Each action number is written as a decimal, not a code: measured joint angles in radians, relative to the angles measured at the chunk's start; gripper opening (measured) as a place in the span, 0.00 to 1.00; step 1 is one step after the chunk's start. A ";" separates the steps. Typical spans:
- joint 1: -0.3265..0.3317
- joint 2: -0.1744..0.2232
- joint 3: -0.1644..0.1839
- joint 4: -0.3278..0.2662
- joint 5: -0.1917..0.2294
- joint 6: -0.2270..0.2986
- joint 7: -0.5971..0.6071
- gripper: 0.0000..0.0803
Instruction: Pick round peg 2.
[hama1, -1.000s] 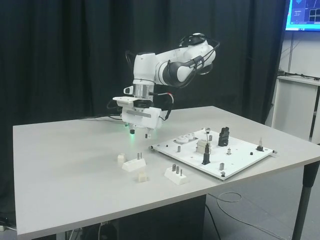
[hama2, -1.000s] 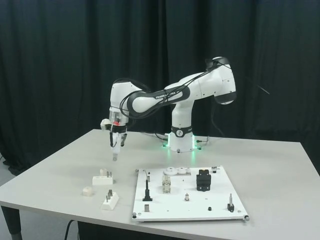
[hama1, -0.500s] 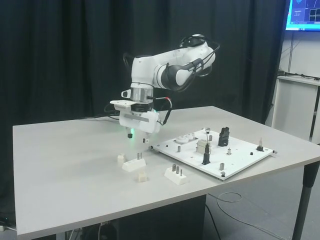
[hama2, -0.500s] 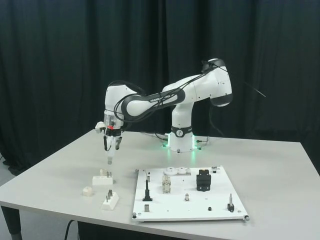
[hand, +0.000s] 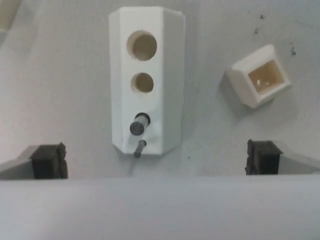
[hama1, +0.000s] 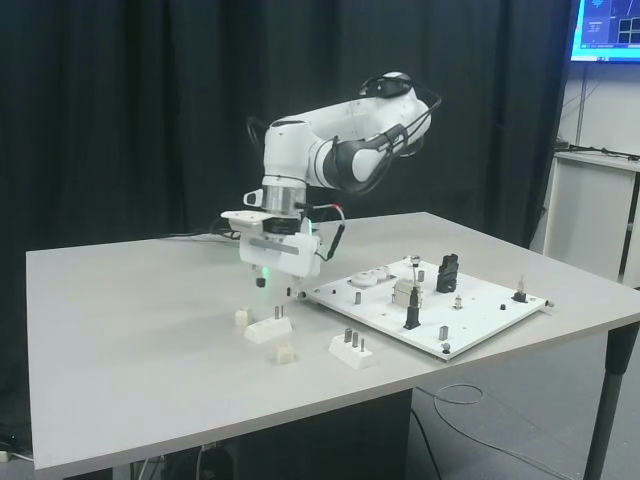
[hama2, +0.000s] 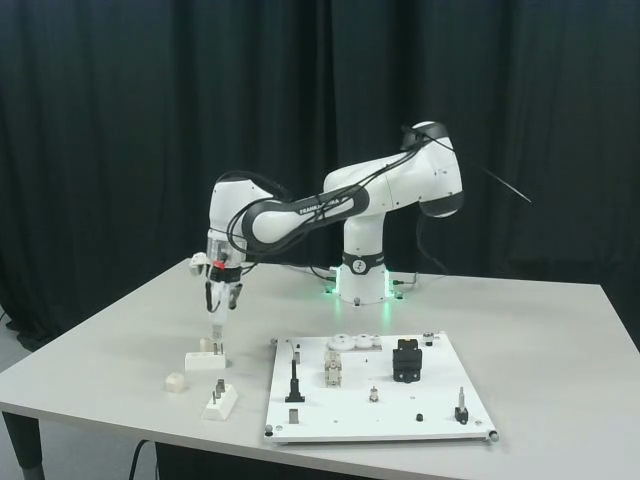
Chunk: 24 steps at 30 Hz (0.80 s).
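Beneath the tool (hand: 155, 160), half-hidden peg (hand: 139, 124)

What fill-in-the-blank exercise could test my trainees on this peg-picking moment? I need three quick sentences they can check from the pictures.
1. In the wrist view, the white peg holder has ___ empty round holes.
2. The holder carries ___ pegs standing in it.
3. The gripper hangs ___ the holder, not touching any peg.

Missing words: two; two; above

A robotics lab: black curtains (hama2: 120, 120) behind a grey table (hama1: 130, 330) carrying a white arm (hama2: 330, 200).
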 joint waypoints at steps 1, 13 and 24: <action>-0.001 -0.001 0.004 0.003 0.000 0.000 0.000 1.00; -0.012 -0.016 0.035 0.025 0.001 0.006 0.009 1.00; -0.016 -0.021 0.049 0.028 0.015 0.024 0.009 1.00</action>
